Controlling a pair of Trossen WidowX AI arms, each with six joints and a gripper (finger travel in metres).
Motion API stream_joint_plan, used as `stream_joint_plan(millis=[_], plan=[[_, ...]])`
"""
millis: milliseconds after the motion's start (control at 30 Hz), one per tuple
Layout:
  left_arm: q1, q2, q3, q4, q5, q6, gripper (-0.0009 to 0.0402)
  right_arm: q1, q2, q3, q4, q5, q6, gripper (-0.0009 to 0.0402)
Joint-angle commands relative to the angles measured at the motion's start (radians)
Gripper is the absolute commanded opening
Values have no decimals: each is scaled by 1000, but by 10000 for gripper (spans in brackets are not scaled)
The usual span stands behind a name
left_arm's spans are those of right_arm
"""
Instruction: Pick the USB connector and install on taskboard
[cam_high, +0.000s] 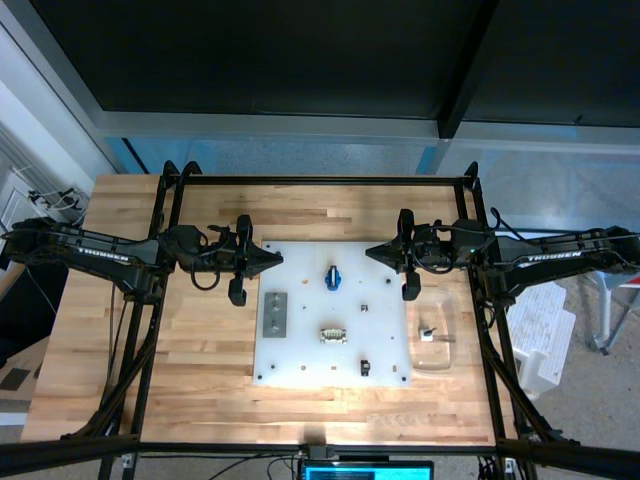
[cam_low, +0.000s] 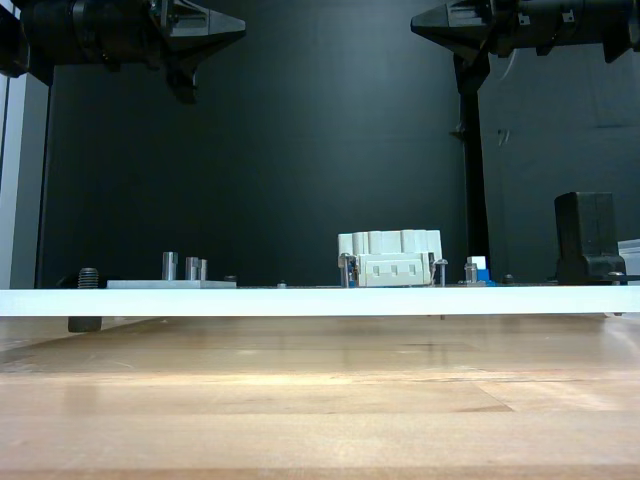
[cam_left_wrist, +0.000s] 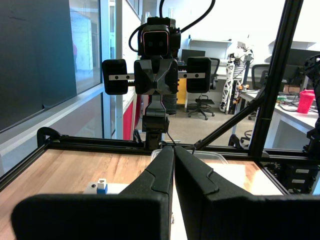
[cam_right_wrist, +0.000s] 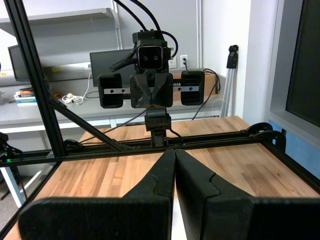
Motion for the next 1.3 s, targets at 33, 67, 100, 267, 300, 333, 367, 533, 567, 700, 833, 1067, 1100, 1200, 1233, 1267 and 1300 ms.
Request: stream_joint_plan(millis=[33,67,100,267,300,333,367,533,567,700,833,1067,1100,1200,1233,1267,1300], plan=[[0,0,0,0,0,0,0,0,0,0,0,0,0,0],[0,0,0,1,0,0,0,0,0,0,0,0,0,0],[0,0,0,1,0,0,0,0,0,0,0,0,0,0],[0,0,0,1,0,0,0,0,0,0,0,0,0,0],[0,0,0,1,0,0,0,0,0,0,0,0,0,0],[0,0,0,1,0,0,0,0,0,0,2,0,-4,0],[0,0,0,1,0,0,0,0,0,0,5,1,-13,0],[0,0,0,0,0,0,0,0,0,0,9,1,-33,0],[0,0,0,0,0,0,0,-1,0,0,6,1,-33,0],[0,0,0,1,0,0,0,0,0,0,-1,1,-32,0],[0,0,0,0,0,0,0,0,0,0,10,1,-32,0],[0,0,0,1,0,0,0,0,-26,23,-116,-4,-24,0],[0,0,0,1,0,0,0,0,-31,38,-169,-4,-18,0],[0,0,0,1,0,0,0,2,-40,84,-314,-10,-6,0],[0,0,0,0,0,0,0,3,-40,98,-354,-11,-7,0],[0,0,0,0,0,0,0,5,-40,113,-399,-11,-7,0],[0,0,0,0,0,0,0,8,-40,130,-452,-11,-7,0]])
